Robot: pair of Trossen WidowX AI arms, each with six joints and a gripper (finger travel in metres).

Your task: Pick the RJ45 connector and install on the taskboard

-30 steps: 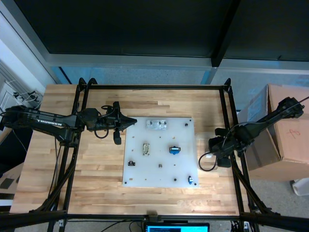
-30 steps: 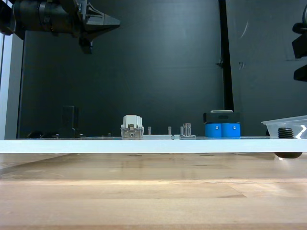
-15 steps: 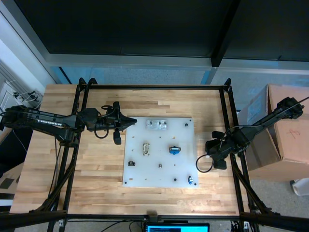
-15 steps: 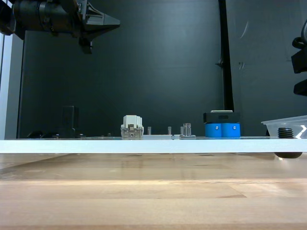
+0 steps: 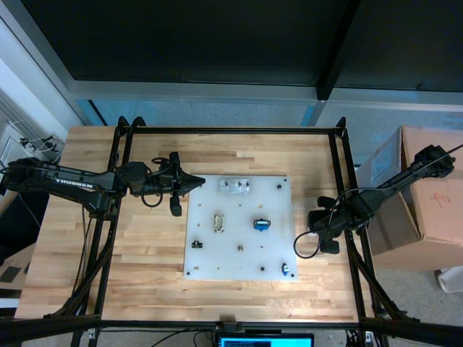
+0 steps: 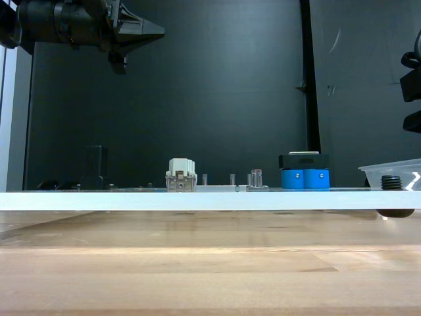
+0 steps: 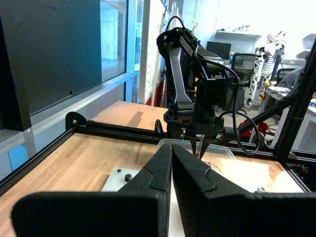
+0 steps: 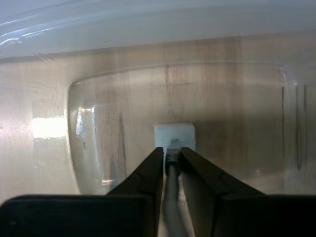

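Now we see the right gripper (image 8: 171, 150) near the desk's (image 5: 145, 282) right edge, pointing down into a clear tray (image 8: 74, 123). Its fingers are narrowed onto the RJ45 connector (image 8: 174, 134), whose grey cable (image 8: 170, 207) runs back between them. We cannot tell whether the plug touches the tray floor. Our left gripper (image 7: 171, 148) hangs high over the taskboard's (image 5: 217, 264) left edge, fingers pressed together, holding nothing.
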